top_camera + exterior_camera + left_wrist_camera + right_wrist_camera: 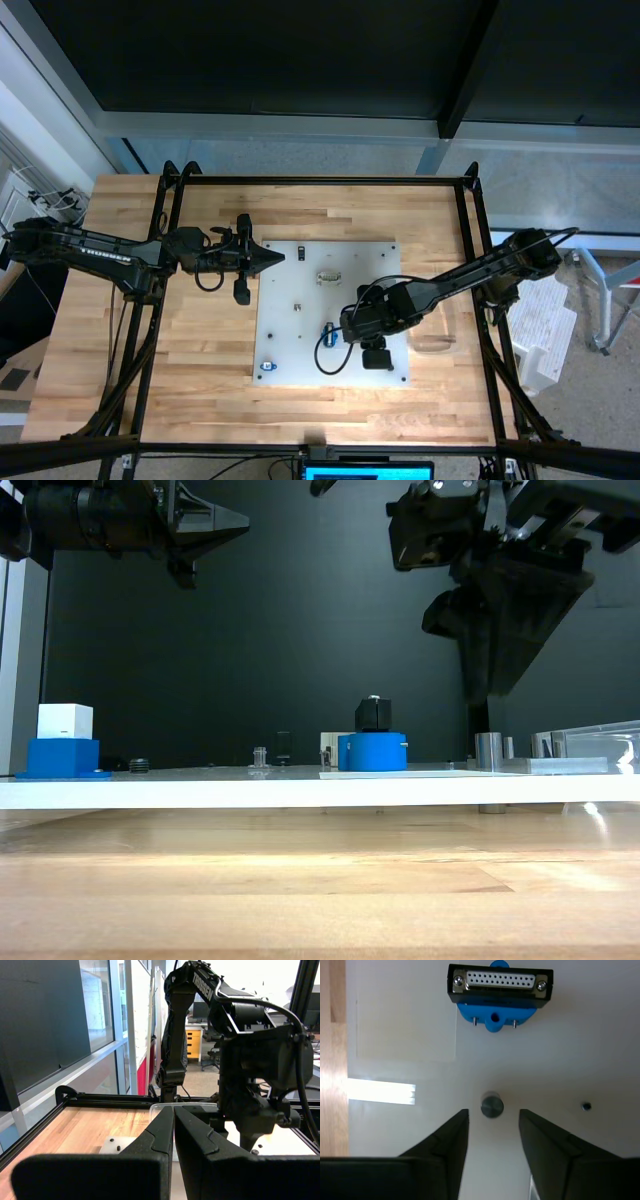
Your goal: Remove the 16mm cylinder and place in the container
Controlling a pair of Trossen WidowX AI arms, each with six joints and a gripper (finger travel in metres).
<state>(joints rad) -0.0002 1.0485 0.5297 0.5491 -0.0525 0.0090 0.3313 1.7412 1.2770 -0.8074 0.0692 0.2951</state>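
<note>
The wooden tabletop [200, 400] carries the white board [290, 350], and the clear container [440, 345] sits beside the board, off to the side of the right gripper [492, 1116]. That gripper hangs over the board with its fingers [445, 1145] spread and empty. The 16mm cylinder [492, 1105] stands upright in the board just ahead of the gap between their tips, untouched, with the blue connector [495, 1012] farther ahead. The left gripper [173, 1110] hovers at the board's far side, its fingers pressed together on nothing.
</note>
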